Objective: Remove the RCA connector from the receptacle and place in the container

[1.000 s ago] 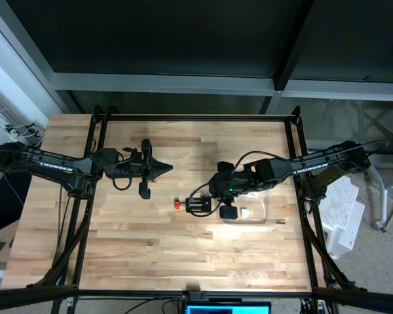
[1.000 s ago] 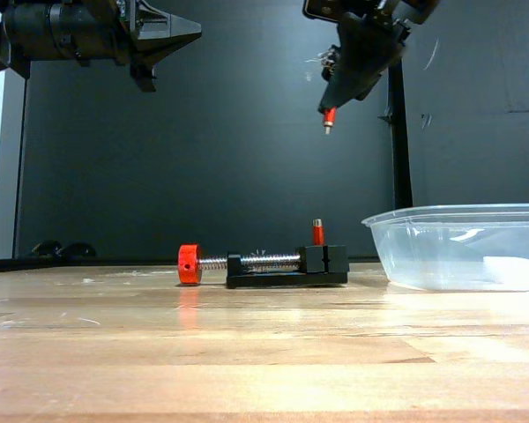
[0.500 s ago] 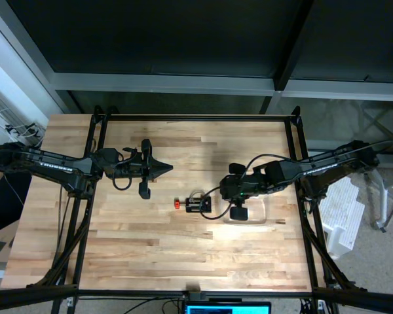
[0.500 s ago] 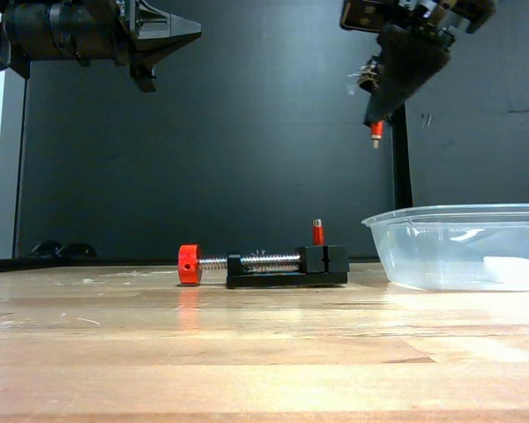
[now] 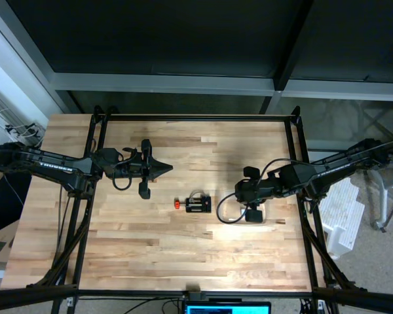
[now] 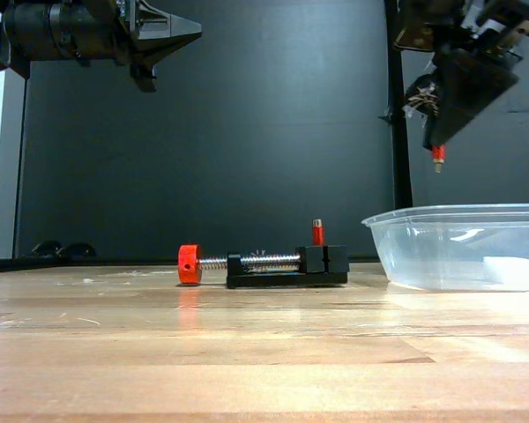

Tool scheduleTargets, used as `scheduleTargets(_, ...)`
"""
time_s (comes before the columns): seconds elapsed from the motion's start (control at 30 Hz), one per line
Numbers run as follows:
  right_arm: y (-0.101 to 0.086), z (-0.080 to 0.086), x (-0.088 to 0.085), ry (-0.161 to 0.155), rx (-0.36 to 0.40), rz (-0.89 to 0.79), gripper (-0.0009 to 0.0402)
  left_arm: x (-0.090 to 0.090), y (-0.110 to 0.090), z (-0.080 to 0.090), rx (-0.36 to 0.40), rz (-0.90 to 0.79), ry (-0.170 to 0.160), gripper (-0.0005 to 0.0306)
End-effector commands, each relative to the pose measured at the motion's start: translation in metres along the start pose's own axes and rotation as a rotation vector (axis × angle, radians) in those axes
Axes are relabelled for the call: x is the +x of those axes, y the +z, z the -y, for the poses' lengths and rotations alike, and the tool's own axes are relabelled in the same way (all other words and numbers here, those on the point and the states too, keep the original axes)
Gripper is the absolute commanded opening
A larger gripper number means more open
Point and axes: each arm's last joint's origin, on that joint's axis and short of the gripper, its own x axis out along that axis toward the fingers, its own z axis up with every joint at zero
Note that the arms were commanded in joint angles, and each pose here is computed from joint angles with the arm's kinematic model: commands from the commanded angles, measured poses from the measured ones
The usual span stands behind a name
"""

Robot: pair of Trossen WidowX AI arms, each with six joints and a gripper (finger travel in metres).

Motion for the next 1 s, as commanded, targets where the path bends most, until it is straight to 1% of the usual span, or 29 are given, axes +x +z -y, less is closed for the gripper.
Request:
scheduleTargets(0.03,-0.01,-0.002,0.004,0.001,-0.005,-0.029,0.0,0.0,0.0,0.0,0.0,0.0,0.0,0.0)
scheduleTargets(0.23,-0.027,-0.006,0.013,-0.004,-0.034,-0.09,0.0006,0.0,0.0,0.0,0.0,0.0,0.0,0.0)
scheduleTargets(0.37,-0.034,-0.007,0.017,-0.009,-0.03,-0.111,0.0035,0.0,0.0,0.0,0.0,0.0,0.0,0.0)
scheduleTargets(0.43,-0.034,-0.007,0.017,-0.011,-0.031,-0.113,0.0055,0.0,0.0,0.0,0.0,0.0,0.0,0.0)
scheduleTargets(0.53,-0.034,-0.006,0.017,-0.031,-0.032,-0.106,0.0084,0.0,0.0,0.0,0.0,0.0,0.0,0.0)
scheduleTargets(0.7,-0.034,-0.006,0.017,-0.031,-0.032,-0.105,0.0121,0.0,0.0,0.0,0.0,0.0,0.0,0.0)
scheduleTargets(0.83,-0.034,-0.006,0.017,-0.031,-0.033,-0.105,0.0137,0.0,0.0,0.0,0.0,0.0,0.0,0.0)
scheduleTargets(1.0,-0.034,-0.006,0.017,-0.031,-0.033,-0.105,0.0139,0.0,0.0,0.0,0.0,0.0,0.0,0.0)
